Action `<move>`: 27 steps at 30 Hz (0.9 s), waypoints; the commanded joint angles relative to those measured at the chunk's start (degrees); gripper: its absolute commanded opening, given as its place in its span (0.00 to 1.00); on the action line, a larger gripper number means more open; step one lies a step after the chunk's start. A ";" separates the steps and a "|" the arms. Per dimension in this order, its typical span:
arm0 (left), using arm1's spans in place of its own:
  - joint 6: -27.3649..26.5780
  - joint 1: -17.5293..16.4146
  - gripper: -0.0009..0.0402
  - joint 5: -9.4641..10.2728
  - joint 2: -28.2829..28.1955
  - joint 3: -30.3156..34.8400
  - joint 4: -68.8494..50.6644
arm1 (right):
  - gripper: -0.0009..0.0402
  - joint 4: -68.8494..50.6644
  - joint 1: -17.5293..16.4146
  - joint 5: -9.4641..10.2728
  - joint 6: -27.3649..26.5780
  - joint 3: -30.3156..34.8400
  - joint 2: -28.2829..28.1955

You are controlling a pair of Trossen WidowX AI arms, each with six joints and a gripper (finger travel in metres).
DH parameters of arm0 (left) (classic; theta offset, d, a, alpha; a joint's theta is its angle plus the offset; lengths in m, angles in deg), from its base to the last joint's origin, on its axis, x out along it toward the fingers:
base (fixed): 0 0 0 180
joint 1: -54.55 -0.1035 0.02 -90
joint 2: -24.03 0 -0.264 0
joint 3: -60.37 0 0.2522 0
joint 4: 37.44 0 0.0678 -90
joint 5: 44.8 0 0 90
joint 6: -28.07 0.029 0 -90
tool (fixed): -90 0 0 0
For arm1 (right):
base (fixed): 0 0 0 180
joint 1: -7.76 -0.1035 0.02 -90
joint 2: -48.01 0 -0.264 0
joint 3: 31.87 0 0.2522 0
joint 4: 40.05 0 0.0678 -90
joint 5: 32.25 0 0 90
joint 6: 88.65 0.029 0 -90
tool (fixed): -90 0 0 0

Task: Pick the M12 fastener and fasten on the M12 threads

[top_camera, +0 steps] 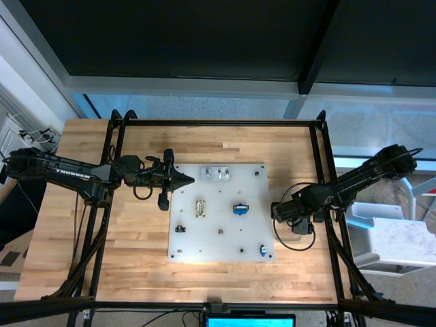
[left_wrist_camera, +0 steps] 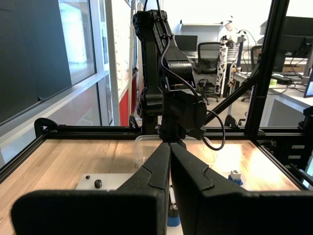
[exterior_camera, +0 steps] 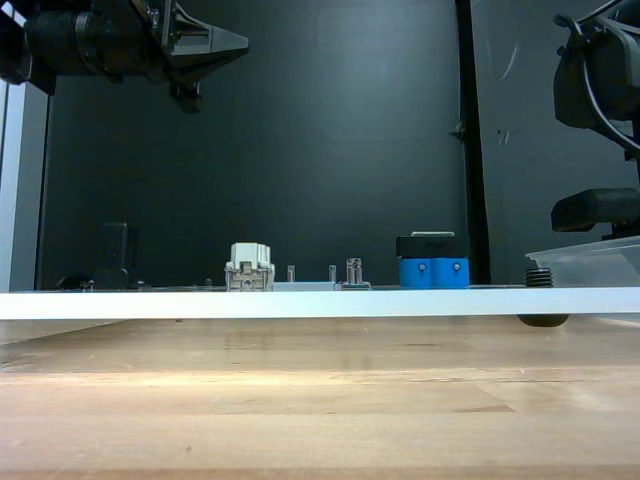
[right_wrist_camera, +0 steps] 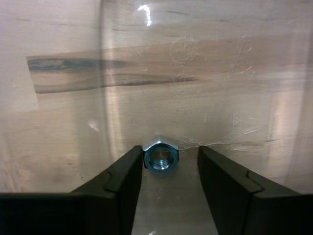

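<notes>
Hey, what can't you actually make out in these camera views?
Nut: hidden in the high view under the right gripper, whose open jaws flank it in the clear tray; not visible in the low view either.
Stud: ribs bare in the low view, too small in the high view.
Right gripper: cut off by the low view's edge.
Left gripper: jaws shut, raised over the board's left edge, partly cut off in the low view.

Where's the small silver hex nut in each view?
High: not visible; right hand hangs right of the white board.
Low: not visible.
Left wrist: not visible; shut left hand over the board's left edge.
Right wrist: small silver hex nut between the open right hand's fingers.
Shared landmark: right hand.
</notes>
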 commanded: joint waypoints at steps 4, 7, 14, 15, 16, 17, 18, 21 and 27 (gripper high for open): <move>0.02 0.00 0.02 0.00 -0.02 0.02 0.02 | 0.26 -0.11 -0.02 0.22 0.04 -0.13 -0.09; 0.02 0.00 0.02 -0.02 -0.02 0.02 0.02 | 0.21 0.02 -0.02 1.01 0.07 -0.13 -0.09; 0.02 0.00 0.02 0.00 -0.02 0.02 0.02 | 0.14 0.17 -0.02 1.62 0.07 -0.13 -0.09; 0.02 -0.02 0.02 -0.02 -0.02 0.02 0.02 | 0.13 0.15 -0.02 1.55 0.07 -0.13 -0.09; 0.02 0.00 0.02 -0.02 -0.02 0.02 0.02 | 0.13 0.15 -0.02 1.51 0.07 -0.13 -0.09; 0.02 0.00 0.02 -0.02 -0.02 0.02 0.02 | 0.12 0.17 -0.02 1.49 0.07 -0.13 -0.07; 0.02 -0.02 0.02 -0.02 -0.02 0.02 0.02 | 0.12 0.15 -0.02 1.49 0.11 -0.09 -0.07; 0.02 0.00 0.02 0.00 -0.02 0.02 0.02 | 0.11 -0.11 -0.02 1.49 0.74 0.44 0.07; 0.02 0.00 0.02 0.00 -0.02 0.02 0.02 | 0.11 -3.69 -0.02 1.44 1.84 3.61 0.72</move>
